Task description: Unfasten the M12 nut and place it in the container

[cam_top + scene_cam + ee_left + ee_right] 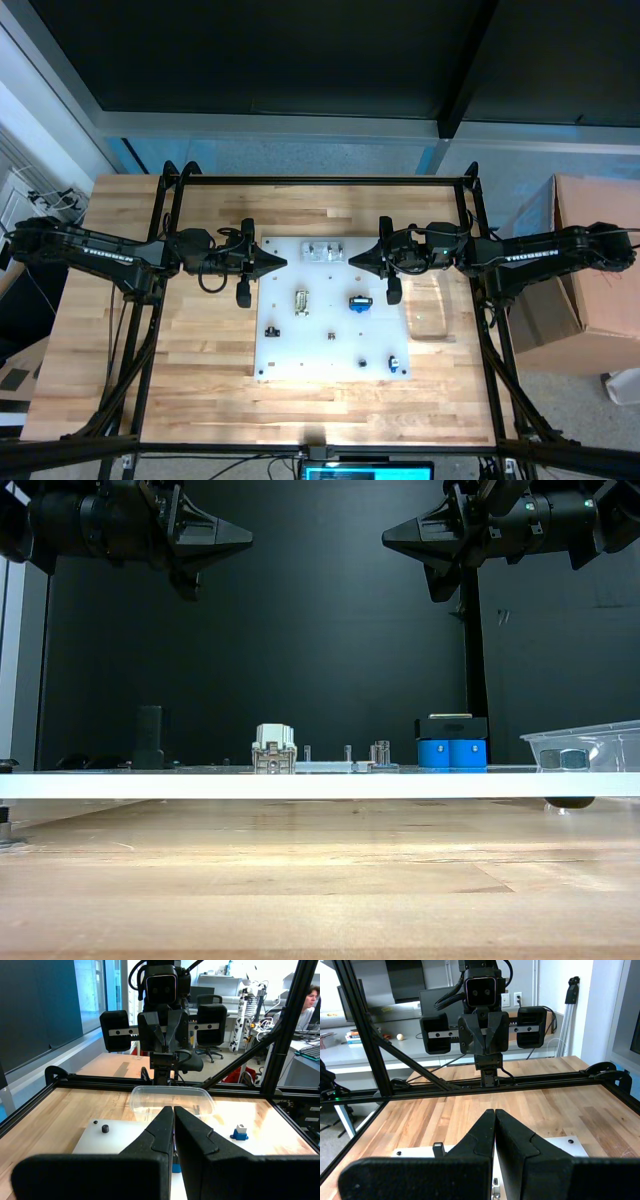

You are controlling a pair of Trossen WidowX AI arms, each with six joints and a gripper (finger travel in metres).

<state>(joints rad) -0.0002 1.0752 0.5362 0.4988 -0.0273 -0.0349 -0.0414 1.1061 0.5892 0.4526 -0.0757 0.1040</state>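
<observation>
Both arms hang high over the far edge of the white board point(300, 350), tips turned inward toward each other. I read this as a rest pose, held up and back so the board lies open to the cameras. The left gripper point(280, 262) is above the board's far left corner, its jaws narrow, pressed almost together and holding nothing; the right gripper point(352, 260) mirrors it just right of the middle of the board's far edge, jaws likewise narrow and bare.

The M12 nut point(565, 759) is at the board's near right corner. Seen level, it seems to lie inside the clear container point(428, 338); from above, the container rests on the tabletop point(200, 400) just off the board's right edge and the nut shows on the board. I therefore judge it on its stud, though I cannot make out the ribs.

The nut lies low and well apart from both grippers, nearer the right one and toward the tabletop's near edge from it. By my reckoning the unfastening is not yet begun. The right arm would have to come down and toward the near edge; the container being so near makes the carry short.
</observation>
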